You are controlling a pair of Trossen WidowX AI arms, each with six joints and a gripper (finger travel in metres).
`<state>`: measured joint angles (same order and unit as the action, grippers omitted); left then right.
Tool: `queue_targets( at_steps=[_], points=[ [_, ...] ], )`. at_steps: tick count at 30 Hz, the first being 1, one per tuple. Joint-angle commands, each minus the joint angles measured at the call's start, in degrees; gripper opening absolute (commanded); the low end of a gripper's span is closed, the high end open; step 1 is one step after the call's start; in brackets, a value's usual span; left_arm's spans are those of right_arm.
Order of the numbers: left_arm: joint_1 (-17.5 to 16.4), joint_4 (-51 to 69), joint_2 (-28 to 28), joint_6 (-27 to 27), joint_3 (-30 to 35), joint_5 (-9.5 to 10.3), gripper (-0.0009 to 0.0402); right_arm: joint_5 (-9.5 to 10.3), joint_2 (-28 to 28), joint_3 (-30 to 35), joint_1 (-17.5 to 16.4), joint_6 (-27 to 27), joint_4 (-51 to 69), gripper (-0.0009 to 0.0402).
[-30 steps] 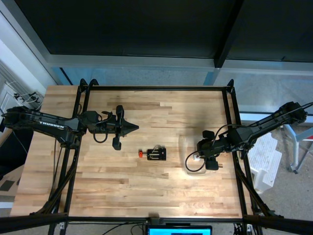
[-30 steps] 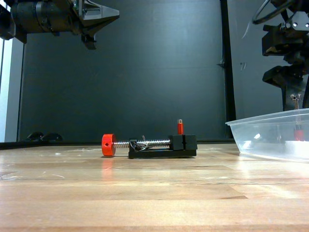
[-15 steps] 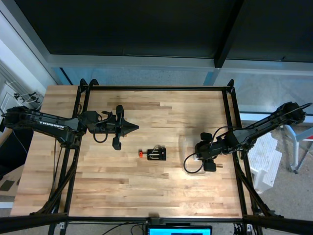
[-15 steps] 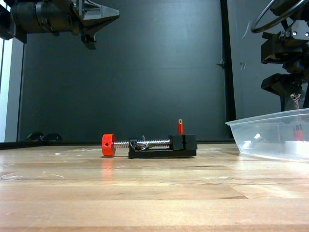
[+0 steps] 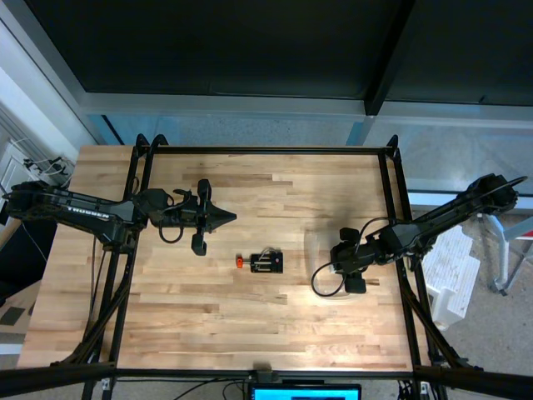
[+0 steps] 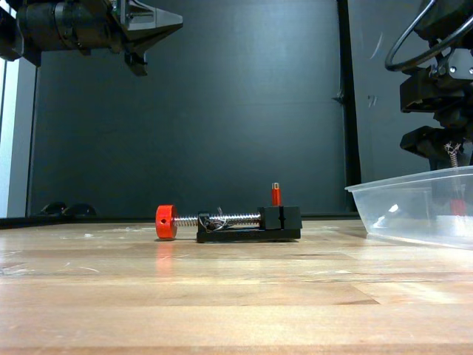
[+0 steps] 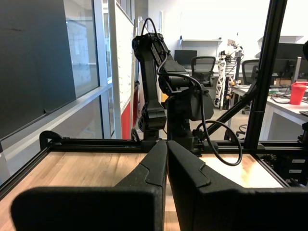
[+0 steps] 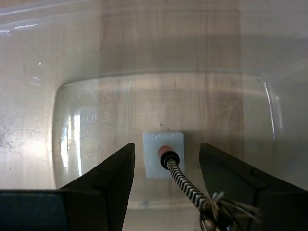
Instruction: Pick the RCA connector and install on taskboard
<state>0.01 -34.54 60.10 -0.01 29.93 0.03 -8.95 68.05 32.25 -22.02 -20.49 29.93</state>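
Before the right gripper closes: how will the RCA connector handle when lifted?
RCA connector looks seated in the white cube, so that may lift too. Its braided cable looks floppy, likely trailing. Right gripper open over the tray; left gripper parked high, shut.

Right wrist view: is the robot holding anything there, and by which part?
Nothing. The right gripper hangs over the clear tray, jaws open above the white cube. The left gripper, shut and empty, hangs high at the left.
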Motion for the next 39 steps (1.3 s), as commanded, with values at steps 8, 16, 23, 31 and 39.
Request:
queue_targets(
  at_steps=[8,16,23,31,39],
  points=[
    [0.0,0.0,0.0,0.0,0.0,0.00,0.0000,-0.04,0.0,-0.9,-0.1,0.0,-1.1,0.0162],
    [0.0,0.0,0.0,0.0,0.0,0.00,0.0000,-0.07,0.0,-0.9,-0.2,0.2,-1.2,0.0122],
    [0.0,0.0,0.0,0.0,0.0,0.00,0.0000,-0.07,0.0,-1.0,-0.3,0.4,-1.2,0.0092],
    [0.0,0.0,0.0,0.0,0.0,0.00,0.0000,-0.07,0.0,-1.0,-0.4,0.4,-1.2,0.0052],
    [0.0,0.0,0.0,0.0,0.0,0.00,0.0000,-0.07,0.0,-1.0,-0.5,0.4,-1.1,0.0007]
  ],
)
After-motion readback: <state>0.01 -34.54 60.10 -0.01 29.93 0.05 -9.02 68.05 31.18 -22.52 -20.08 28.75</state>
